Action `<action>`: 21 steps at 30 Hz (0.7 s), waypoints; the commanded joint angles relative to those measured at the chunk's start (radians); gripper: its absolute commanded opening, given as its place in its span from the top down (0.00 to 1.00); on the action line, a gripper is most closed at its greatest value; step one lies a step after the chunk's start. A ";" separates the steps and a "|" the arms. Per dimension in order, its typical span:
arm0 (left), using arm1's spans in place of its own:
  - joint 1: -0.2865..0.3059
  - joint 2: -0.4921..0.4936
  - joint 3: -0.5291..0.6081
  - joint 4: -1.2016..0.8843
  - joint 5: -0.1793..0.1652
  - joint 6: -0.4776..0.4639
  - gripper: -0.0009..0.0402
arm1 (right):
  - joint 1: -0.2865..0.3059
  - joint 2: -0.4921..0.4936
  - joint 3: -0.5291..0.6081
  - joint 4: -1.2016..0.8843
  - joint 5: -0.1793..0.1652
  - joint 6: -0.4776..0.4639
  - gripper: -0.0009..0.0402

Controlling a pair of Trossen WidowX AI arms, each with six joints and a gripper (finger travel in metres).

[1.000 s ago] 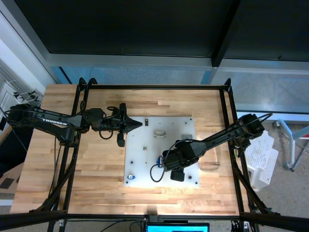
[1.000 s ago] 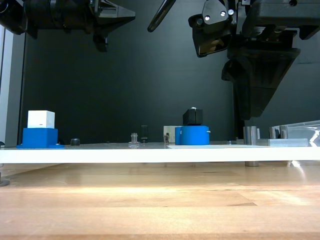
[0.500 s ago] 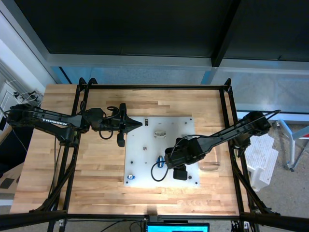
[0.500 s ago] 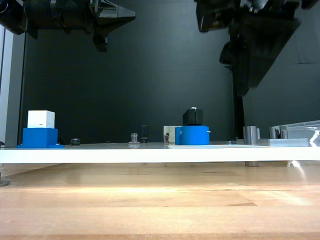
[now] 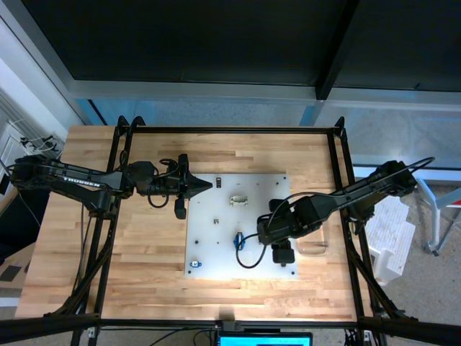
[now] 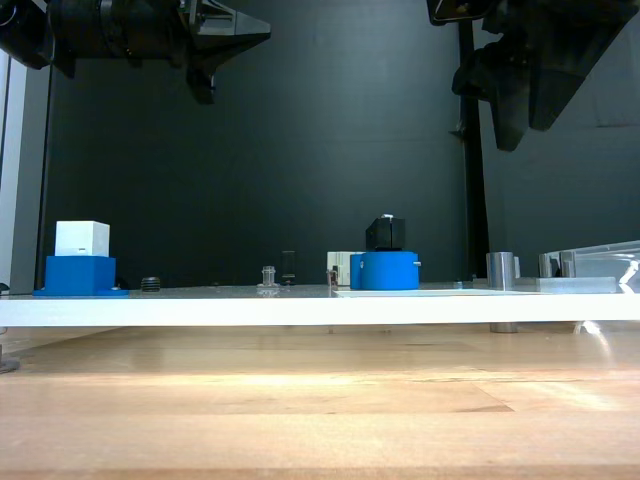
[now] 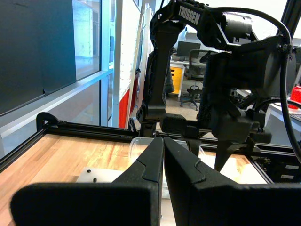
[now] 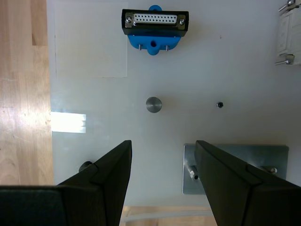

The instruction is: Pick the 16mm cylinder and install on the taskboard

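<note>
The 16mm cylinder, a small silvery peg, stands upright in the white taskboard, apart from both fingers. In the low view the 16mm cylinder rises from the taskboard with nothing touching it. My right gripper is open and empty, high above the peg; in the low view the right gripper hangs well over it. My left gripper is shut, held level over the taskboard's far left edge, with its fingers pressed together.
A blue fitting with a black multi-pin connector and a grey metal block flank the peg. A blue base with a white cube and a blue round fitting stand on the board. A clear tray lies right of it.
My right gripper has risen from just above the peg and drifted right over the board, open. The peg stays standing on the board. The left arm has not moved.
</note>
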 commanded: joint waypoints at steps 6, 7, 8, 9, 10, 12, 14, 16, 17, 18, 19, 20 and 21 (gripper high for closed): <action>0.000 0.000 0.000 0.000 0.000 0.000 0.98 | -0.056 -0.126 -0.011 0.083 0.060 -0.072 0.53; 0.000 0.000 0.000 0.000 0.000 0.000 0.98 | -0.070 -0.149 -0.015 0.106 0.060 -0.084 0.53; 0.000 0.000 0.000 0.000 0.000 0.000 0.98 | -0.082 -0.173 -0.020 0.129 0.060 -0.097 0.53; 0.000 0.000 0.000 0.000 0.000 0.000 0.98 | -0.093 -0.197 -0.026 0.152 0.060 -0.106 0.53; 0.000 0.000 0.000 0.000 0.000 0.000 0.98 | -0.103 -0.218 -0.032 0.175 0.061 -0.117 0.53; 0.000 0.000 0.000 0.000 0.000 0.000 0.98 | -0.121 -0.267 -0.053 0.226 0.062 -0.138 0.54; 0.000 0.000 0.000 0.000 0.000 0.000 0.98 | -0.140 -0.315 -0.086 0.292 0.062 -0.166 0.56; 0.000 0.000 0.000 0.000 0.000 0.000 0.98 | -0.158 -0.362 -0.122 0.364 0.061 -0.196 0.59; 0.000 0.000 0.000 0.000 0.000 0.000 0.98 | -0.167 -0.389 -0.145 0.402 0.061 -0.209 0.61; 0.000 0.000 0.000 0.000 0.000 0.000 0.98 | -0.177 -0.412 -0.166 0.439 0.061 -0.223 0.62; 0.000 0.000 0.000 0.000 0.000 0.000 0.98 | -0.187 -0.434 -0.188 0.473 0.061 -0.233 0.64; 0.000 0.000 0.000 0.000 0.000 0.000 0.98 | -0.198 -0.457 -0.211 0.510 0.059 -0.245 0.66; 0.000 0.000 0.000 0.000 0.000 0.000 0.98 | -0.209 -0.480 -0.236 0.549 0.059 -0.253 0.67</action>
